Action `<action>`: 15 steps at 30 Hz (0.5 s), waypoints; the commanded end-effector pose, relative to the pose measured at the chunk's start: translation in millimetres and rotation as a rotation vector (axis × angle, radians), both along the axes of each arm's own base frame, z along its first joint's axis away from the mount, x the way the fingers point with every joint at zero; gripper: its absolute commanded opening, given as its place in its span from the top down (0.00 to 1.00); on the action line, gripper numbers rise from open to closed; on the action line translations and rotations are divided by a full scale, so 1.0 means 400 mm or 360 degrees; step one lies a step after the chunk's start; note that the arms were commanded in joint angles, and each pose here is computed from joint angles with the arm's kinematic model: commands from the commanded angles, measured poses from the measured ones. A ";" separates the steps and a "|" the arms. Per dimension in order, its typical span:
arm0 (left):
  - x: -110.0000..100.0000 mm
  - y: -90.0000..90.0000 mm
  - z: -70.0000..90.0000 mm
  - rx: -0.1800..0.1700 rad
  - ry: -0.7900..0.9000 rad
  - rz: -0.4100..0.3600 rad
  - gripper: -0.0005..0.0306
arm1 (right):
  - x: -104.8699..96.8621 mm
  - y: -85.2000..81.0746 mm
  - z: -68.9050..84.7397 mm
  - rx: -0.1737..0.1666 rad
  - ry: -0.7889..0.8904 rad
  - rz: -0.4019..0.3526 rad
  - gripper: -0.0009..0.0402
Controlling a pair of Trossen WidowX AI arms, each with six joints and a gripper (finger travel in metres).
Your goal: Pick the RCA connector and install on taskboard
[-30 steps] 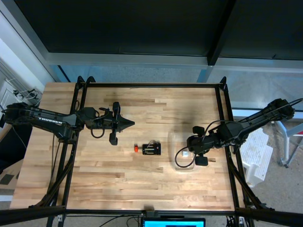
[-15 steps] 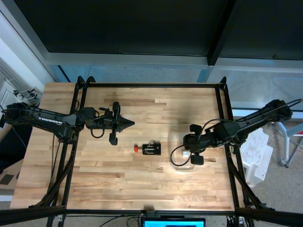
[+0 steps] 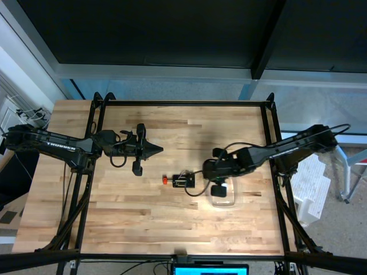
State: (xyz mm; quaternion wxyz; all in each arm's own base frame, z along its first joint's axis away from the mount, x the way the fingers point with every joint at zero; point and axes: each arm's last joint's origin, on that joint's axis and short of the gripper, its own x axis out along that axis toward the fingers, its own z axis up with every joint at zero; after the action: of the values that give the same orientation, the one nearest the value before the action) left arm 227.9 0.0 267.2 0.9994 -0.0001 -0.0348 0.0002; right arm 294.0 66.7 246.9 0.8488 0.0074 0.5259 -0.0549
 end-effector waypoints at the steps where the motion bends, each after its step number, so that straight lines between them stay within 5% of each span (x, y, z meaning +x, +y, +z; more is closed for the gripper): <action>1: 0.000 0.000 0.000 0.0001 -0.0001 0.0000 0.98 | 0.033 -0.004 -0.002 -0.0009 0.0003 0.0000 0.98; 15: 0.000 0.000 0.000 0.0001 0.0000 0.0001 0.98 | 0.121 -0.001 -0.018 -0.0014 0.0001 0.0004 0.98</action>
State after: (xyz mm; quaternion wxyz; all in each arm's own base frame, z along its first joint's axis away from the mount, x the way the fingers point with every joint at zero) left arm 227.9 0.0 267.1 0.9994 0.0001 -0.0346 0.0004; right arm 340.3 66.3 240.1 0.8486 0.0030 0.5262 -0.0548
